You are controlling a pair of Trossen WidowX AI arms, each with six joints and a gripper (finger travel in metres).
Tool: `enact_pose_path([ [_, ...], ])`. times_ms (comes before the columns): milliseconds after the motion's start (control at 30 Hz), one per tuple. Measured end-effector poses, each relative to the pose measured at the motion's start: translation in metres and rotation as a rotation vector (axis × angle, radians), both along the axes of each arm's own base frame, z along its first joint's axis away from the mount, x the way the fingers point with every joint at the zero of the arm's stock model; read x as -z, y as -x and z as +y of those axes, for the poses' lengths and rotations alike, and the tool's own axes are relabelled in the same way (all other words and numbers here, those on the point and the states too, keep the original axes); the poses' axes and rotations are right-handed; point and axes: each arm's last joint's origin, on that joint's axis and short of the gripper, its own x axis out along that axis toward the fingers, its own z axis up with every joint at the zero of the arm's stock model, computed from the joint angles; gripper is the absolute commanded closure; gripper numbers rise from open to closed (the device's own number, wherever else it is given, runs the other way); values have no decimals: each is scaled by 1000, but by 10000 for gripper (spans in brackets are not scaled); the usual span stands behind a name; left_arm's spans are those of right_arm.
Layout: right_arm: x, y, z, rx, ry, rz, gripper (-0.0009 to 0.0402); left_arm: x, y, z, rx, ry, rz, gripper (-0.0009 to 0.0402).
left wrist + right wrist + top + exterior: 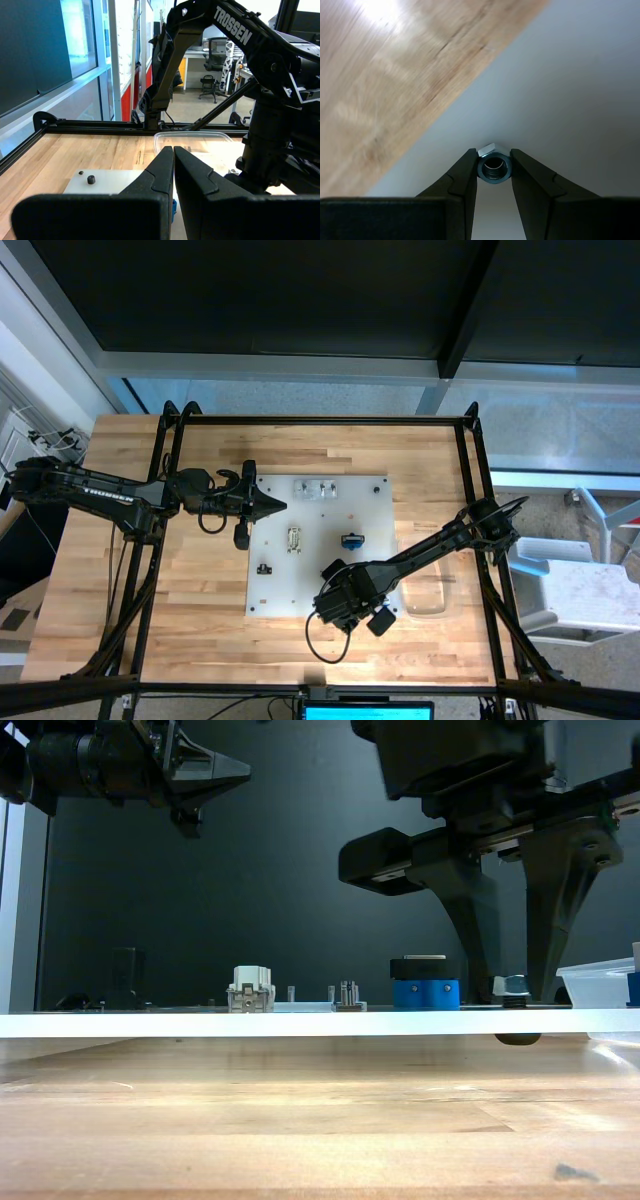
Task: Unfasten the M12 fastener and place in the container
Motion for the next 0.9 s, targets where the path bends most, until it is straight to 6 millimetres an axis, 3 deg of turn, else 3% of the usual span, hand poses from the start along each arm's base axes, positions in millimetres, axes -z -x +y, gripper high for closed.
enact_pose_path([
  [467,-12,3,-1,-85,-4,-25,389,0,0,0,0,0,1,393],
  [900,-59,22,-10,76,-58,-99,389,0,0,0,0,0,0,393],
])
